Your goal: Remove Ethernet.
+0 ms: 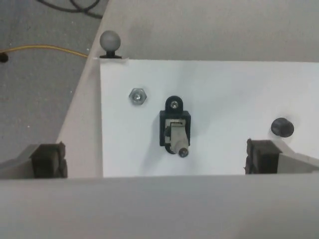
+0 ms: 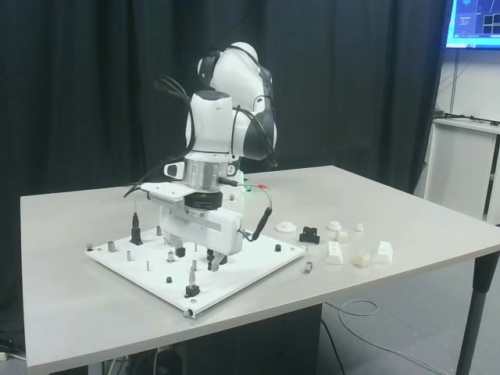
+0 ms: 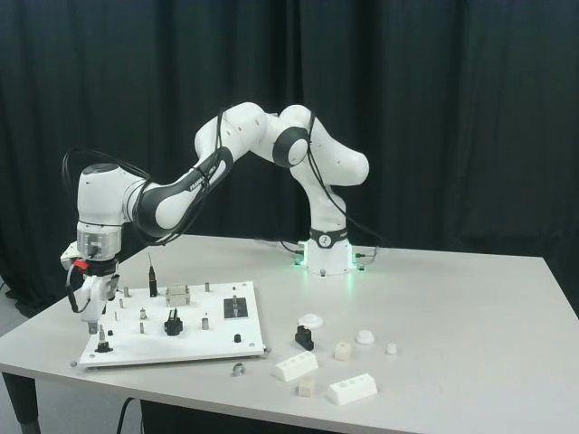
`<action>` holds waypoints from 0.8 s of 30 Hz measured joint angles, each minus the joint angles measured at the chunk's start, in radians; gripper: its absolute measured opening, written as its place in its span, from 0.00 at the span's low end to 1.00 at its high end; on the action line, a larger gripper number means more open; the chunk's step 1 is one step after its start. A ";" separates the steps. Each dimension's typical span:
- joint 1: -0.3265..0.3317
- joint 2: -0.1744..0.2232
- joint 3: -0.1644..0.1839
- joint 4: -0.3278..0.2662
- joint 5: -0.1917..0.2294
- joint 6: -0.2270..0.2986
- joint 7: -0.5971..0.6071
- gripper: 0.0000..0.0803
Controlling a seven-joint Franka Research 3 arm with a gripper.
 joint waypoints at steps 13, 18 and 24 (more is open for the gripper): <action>-0.017 0.011 0.000 -0.001 0.017 0.002 -0.061 1.00; -0.025 0.018 0.000 -0.001 0.032 0.012 -0.123 1.00; -0.031 0.027 0.000 -0.001 0.056 0.022 -0.147 1.00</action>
